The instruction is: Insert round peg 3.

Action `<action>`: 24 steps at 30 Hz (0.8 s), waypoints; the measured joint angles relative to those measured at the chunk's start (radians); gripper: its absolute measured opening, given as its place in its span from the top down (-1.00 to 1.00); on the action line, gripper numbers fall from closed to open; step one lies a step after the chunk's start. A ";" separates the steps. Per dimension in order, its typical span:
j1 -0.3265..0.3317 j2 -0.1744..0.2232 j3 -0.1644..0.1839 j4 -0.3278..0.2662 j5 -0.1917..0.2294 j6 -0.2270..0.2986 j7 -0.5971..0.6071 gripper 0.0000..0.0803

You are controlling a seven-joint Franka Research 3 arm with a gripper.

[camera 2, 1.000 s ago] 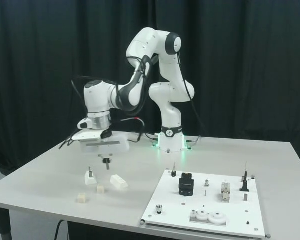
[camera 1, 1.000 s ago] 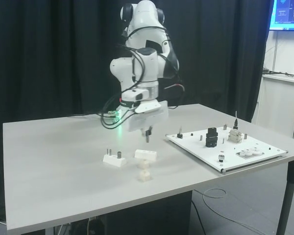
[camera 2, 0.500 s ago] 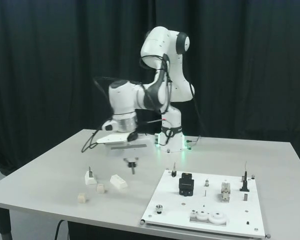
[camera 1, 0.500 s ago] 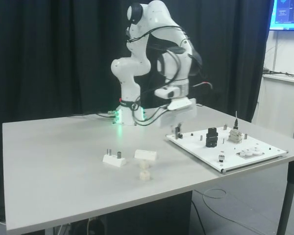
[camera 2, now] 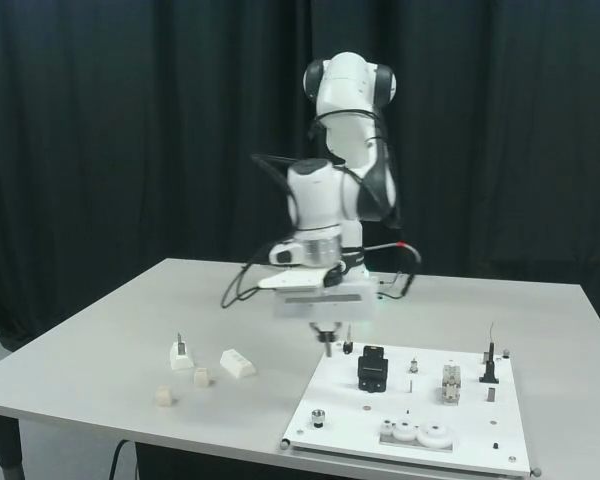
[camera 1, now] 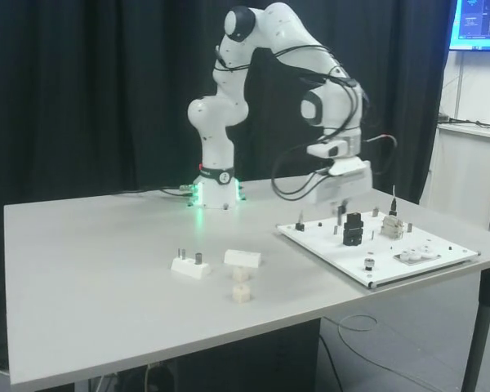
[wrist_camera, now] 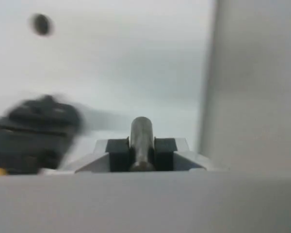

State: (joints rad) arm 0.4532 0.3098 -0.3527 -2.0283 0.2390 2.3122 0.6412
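Note:
My gripper (camera 2: 326, 340) is shut on a grey round peg (wrist_camera: 141, 141), which stands upright between the black fingertips (wrist_camera: 117, 153). It hangs just above the near-left corner of the white assembly board (camera 2: 355, 425), close to a black block (camera 2: 372, 368) on that board. From the first room view the gripper (camera 1: 340, 212) is over the board's (camera 1: 429, 260) far side, beside the black block (camera 1: 353, 229). The wrist view shows the black block (wrist_camera: 34, 131) blurred, a dark hole (wrist_camera: 41, 24) in the board, and the grey table (wrist_camera: 257, 97) past the board's edge.
On the table's left stand a white peg holder (camera 1: 189, 265) with two pegs, a white block (camera 1: 242, 258) and small pale blocks (camera 1: 242, 292). The board carries upright posts (camera 2: 490, 365), white gears (camera 2: 420, 433) and a small round part (camera 2: 318, 416).
The arm has swung from above the white blocks on the table across to the assembly board, carrying the peg. The gripper has stayed shut on it.

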 joint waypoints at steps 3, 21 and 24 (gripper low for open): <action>0.038 0.006 0.004 0.005 0.000 0.017 0.054 0.74; 0.211 0.132 0.019 0.160 0.000 0.052 0.301 0.74; 0.232 0.163 0.019 0.200 0.000 0.052 0.334 0.74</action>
State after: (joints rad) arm 0.6856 0.4724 -0.3334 -1.8280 0.2386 2.3638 0.9754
